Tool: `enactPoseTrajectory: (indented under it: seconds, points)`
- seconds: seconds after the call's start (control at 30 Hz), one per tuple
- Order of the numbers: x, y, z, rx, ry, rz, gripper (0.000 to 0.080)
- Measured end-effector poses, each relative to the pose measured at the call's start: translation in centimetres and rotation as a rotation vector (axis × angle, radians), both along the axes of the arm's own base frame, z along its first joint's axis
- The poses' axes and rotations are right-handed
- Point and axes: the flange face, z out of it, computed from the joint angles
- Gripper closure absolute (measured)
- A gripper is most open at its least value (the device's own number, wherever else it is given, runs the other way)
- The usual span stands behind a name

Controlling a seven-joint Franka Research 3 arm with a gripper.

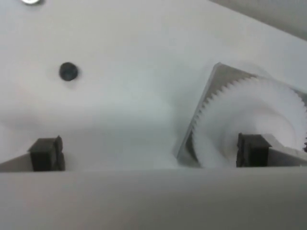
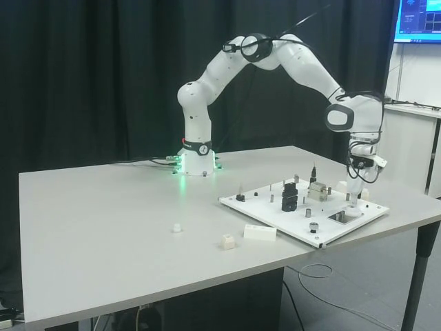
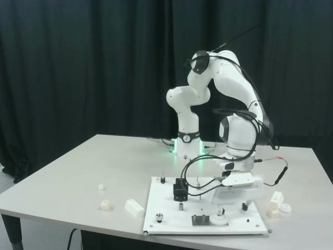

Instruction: Pick medium gear.

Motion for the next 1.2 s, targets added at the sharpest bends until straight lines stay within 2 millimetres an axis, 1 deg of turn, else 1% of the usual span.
enactPoseTrajectory:
  seconds: [0.57,1.2]
  points:
    - [-0.5,0.4,3.4,0.019,0.024,-0.038,0.0003]
    - [-0.6,0.3,6.1,0.032,0.029,-0.045,0.0003]
